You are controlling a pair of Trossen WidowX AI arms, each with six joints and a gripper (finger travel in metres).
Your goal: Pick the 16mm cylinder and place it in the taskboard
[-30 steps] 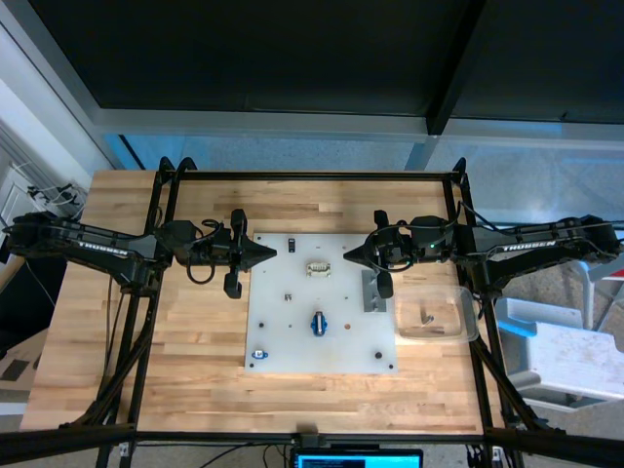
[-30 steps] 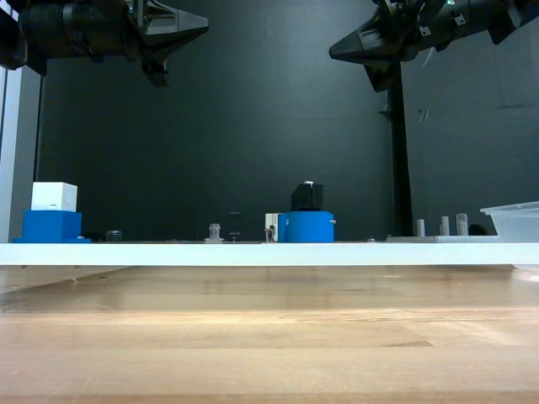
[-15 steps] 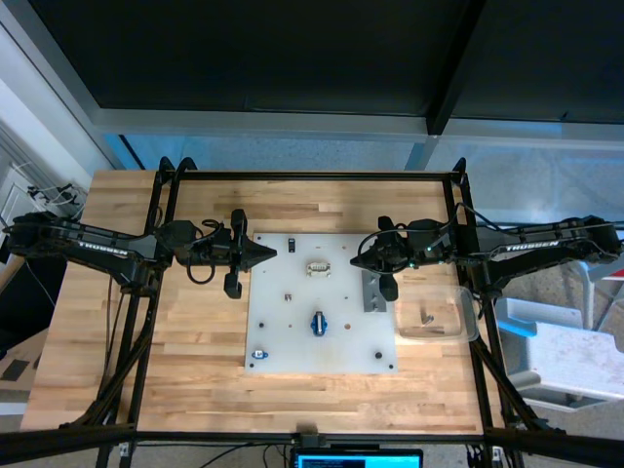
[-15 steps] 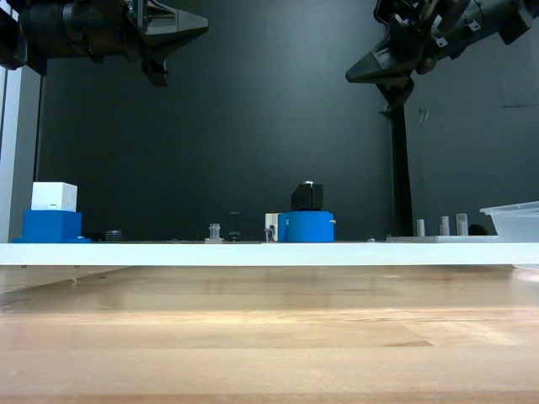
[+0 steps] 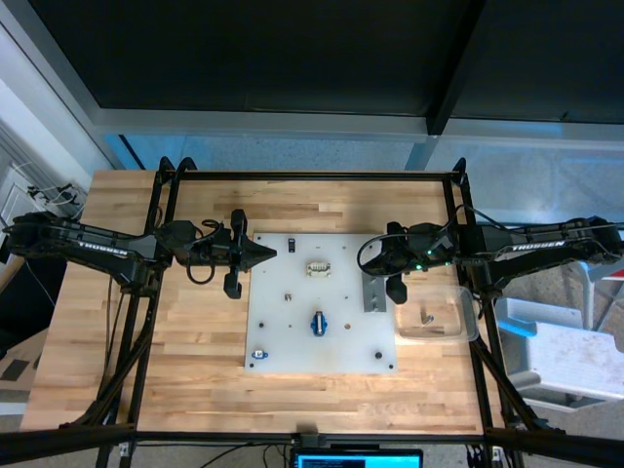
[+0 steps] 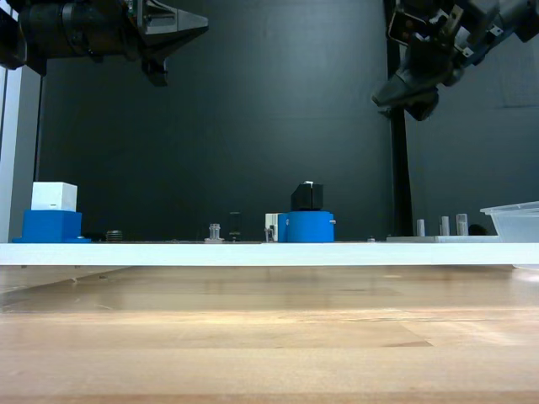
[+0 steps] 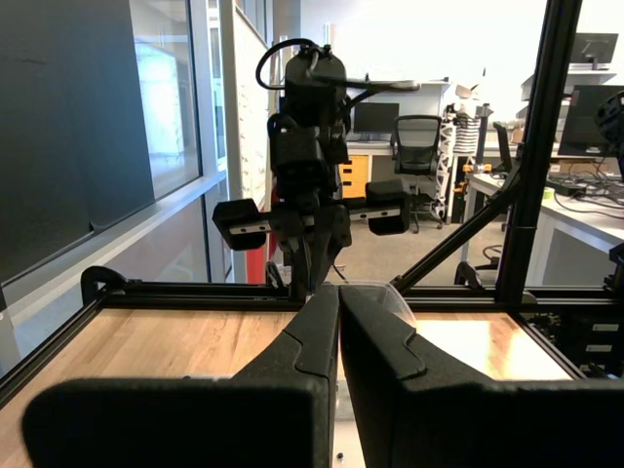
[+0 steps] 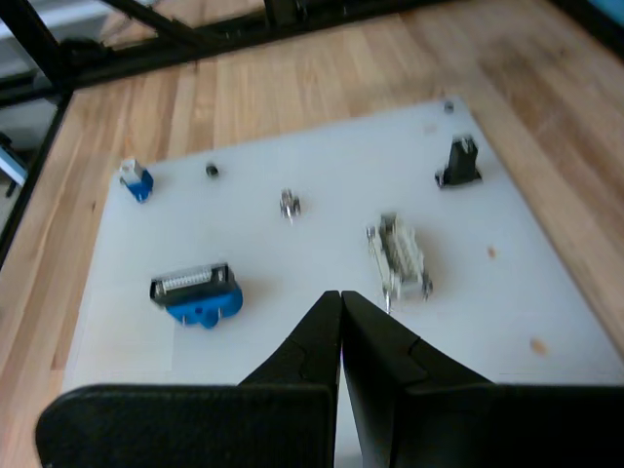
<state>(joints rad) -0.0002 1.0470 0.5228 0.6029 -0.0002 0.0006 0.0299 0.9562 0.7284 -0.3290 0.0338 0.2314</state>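
Observation:
The 16mm cylinder [image 5: 426, 317] is a tiny grey peg lying inside the clear plastic tray [image 5: 460, 331], to the right of the taskboard. The taskboard [image 5: 292, 331] is a white square plate carrying a blue part [image 5: 318, 323], a grey block [image 5: 374, 291] and a pale connector [image 5: 317, 266]. My right gripper [image 5: 363, 261] hangs shut high over the board's right side, tilted downward, left of the tray. The right wrist view shows the right gripper [image 8: 338, 297] shut and empty over the taskboard [image 8: 292, 244]. My left gripper [image 5: 273, 251] is shut above the board's left edge.
A black frame [image 5: 312, 177] runs around the wooden table. In the low view the tray [image 6: 514, 220] stands at the right, beyond the grey block's pins [image 6: 444, 225]. A small blue-and-white part [image 5: 257, 354] sits at the board's near left corner.
The right gripper has drawn back to the right, toward the tray, and tipped its fingers further downward. The left arm has not moved.

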